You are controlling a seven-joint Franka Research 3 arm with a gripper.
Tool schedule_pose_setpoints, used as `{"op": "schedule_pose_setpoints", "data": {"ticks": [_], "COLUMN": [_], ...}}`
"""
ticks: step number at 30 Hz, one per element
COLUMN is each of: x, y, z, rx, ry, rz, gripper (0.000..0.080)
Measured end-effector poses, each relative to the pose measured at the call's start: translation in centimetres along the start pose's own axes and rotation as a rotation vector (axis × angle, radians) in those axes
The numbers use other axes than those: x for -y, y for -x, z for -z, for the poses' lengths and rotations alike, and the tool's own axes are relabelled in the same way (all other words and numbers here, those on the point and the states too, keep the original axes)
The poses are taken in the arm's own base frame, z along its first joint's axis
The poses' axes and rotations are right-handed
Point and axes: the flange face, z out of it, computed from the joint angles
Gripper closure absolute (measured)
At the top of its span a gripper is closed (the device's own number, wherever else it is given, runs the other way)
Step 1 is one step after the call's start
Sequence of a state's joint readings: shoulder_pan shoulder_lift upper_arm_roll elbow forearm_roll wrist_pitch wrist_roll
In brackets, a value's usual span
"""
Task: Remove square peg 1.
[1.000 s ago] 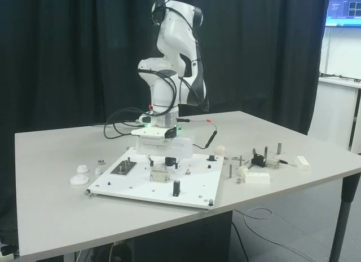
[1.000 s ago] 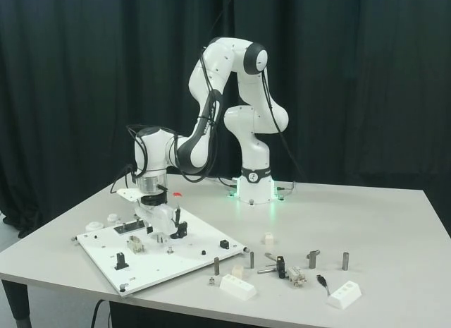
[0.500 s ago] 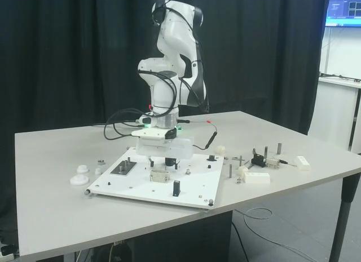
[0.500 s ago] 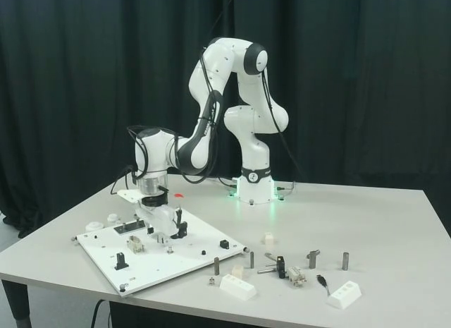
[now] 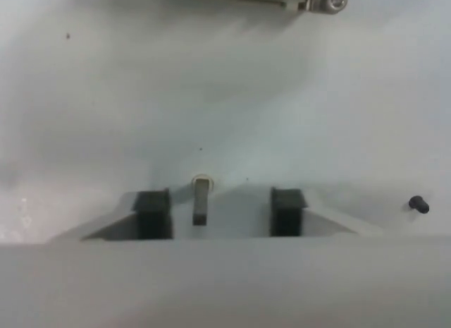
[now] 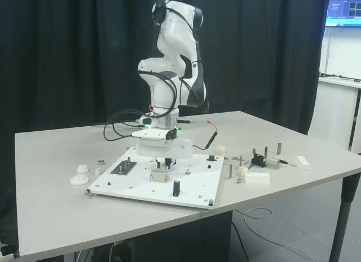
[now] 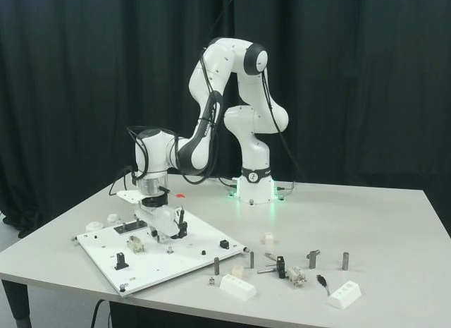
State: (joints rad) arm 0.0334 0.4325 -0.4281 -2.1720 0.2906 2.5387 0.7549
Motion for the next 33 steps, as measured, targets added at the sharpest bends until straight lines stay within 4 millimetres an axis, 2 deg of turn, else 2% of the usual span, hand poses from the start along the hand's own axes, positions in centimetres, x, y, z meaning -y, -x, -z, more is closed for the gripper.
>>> {"op": "schedule_pose_setpoints", "data": {"ticks": [1,7,8,12,13,33], "x": [0.01,0.26,0.31,0.38,0.38,0.37], "y": [0.01,0.31,0.39,0.48,0.48,0.40], "z": [-0.02,-0.14,-0.15,-0.17,-0.17,-0.12], "rx": [0.000,0.000,-0.001,-0.001,0.000,-0.001], "ry": [0.000,-0.003,-0.003,-0.004,-0.004,-0.007], "rz": [0.000,0.004,0.005,-0.002,-0.003,-0.007], "gripper": [0.0478,0.0478,0.0676,0.0676,0.0767,0.0766]}}
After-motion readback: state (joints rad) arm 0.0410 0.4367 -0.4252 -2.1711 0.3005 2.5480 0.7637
